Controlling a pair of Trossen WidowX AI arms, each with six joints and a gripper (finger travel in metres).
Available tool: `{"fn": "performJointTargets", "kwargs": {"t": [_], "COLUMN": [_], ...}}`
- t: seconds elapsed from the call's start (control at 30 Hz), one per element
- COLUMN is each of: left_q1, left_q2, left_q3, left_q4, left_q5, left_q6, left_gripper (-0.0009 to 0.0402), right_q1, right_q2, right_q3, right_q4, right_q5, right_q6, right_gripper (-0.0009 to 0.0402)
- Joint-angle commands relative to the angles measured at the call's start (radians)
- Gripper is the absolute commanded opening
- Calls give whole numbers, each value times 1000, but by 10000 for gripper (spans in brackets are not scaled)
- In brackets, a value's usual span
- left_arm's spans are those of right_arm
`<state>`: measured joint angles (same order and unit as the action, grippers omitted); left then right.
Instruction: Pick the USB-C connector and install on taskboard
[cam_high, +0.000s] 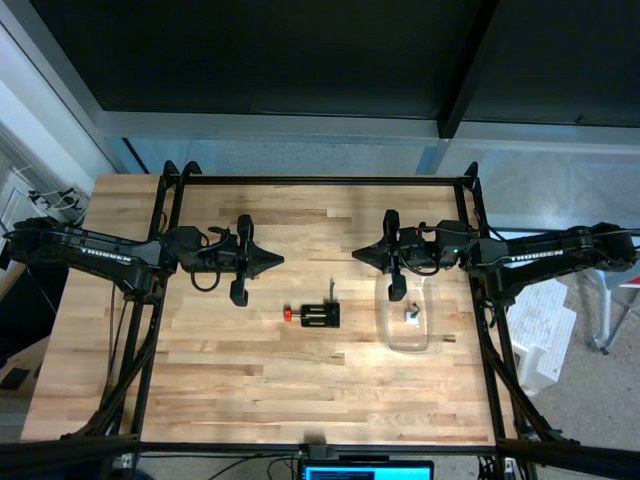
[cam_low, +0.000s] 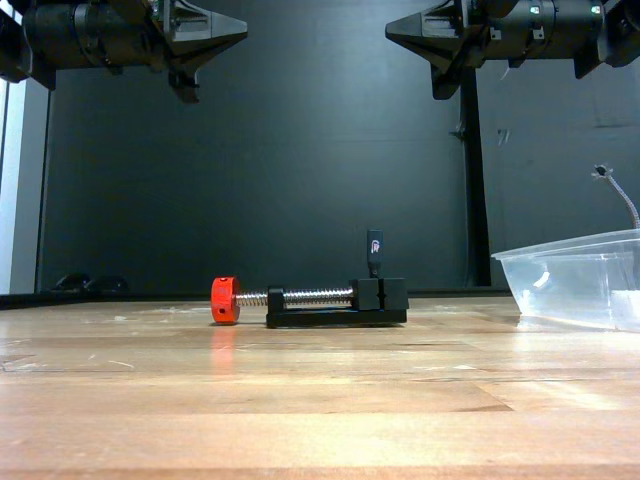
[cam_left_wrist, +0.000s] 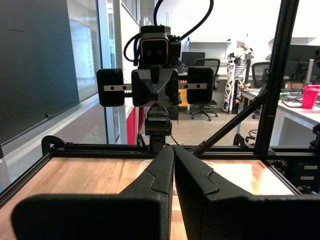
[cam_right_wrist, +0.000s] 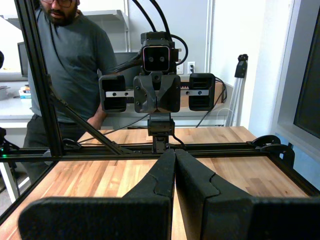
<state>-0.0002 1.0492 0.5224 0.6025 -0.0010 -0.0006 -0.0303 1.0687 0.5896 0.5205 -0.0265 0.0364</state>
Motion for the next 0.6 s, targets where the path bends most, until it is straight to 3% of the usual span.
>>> {"fn": "performJointTargets", "kwargs": {"t": [0.03,0.5,0.6], "left_q1": [0,0,0], "left_q2": [0,0,0], "left_q3": [0,0,0], "left_q4": [0,0,0], "left_q5": [0,0,0], "left_q6": [0,0,0], "left_gripper": [0,0,0], "right_q1": [0,2,3], "right_q2": [0,-3,-21], "right_q3": [0,2,24], "right_q4": [0,-6,-93], "right_q5": [0,-2,5], "right_q6": [7,32,29], "right_gripper": [0,0,0]}}
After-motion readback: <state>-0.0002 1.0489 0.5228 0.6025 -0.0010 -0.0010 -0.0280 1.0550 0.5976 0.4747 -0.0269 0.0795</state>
